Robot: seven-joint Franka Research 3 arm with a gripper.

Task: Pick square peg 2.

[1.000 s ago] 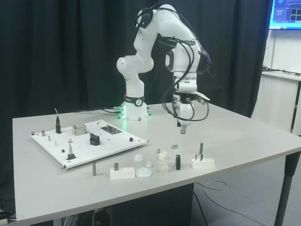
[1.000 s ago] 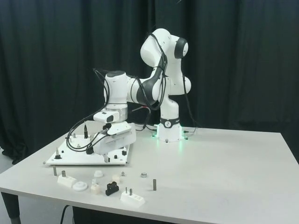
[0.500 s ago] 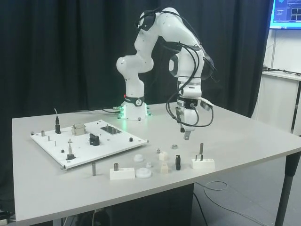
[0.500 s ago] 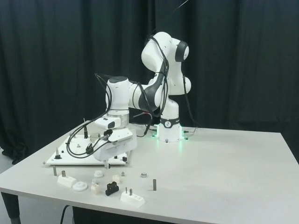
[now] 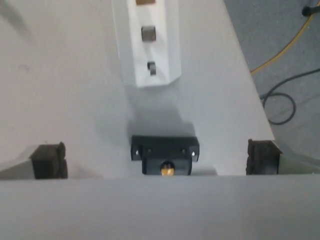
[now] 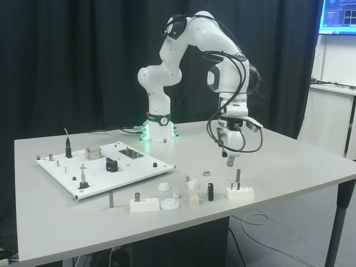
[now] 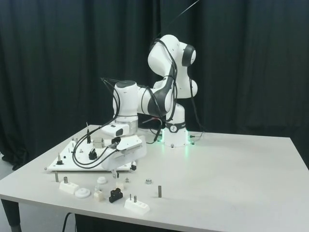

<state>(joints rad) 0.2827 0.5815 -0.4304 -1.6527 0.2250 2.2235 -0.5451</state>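
Observation:
A white holder block (image 6: 240, 193) (image 7: 136, 205) (image 5: 150, 45) lies near the table's front edge. Two grey square pegs stand in it, a tall peg (image 6: 237, 177) and a short peg (image 6: 232, 185). The wrist view looks down on their tops, the larger peg (image 5: 148, 33) and the smaller peg (image 5: 152, 68). My gripper (image 6: 229, 163) (image 7: 116, 173) (image 5: 155, 159) hangs above the table just beside the holder, open, with nothing between its black fingertips (image 5: 47, 160). Below it lies a black connector (image 5: 165, 150) (image 6: 210, 191).
A white board (image 6: 105, 167) (image 7: 82, 157) with mounted parts lies at the table's far side from the holder. Loose white blocks (image 6: 143, 204), discs (image 6: 169, 204), a nut (image 6: 206, 173) and a grey pin (image 7: 159, 191) lie along the front. The table edge and floor cables (image 5: 280, 100) are close.
The arm has swung away from the board and lower, bringing the gripper from mid-table to just beside the holder with the pegs.

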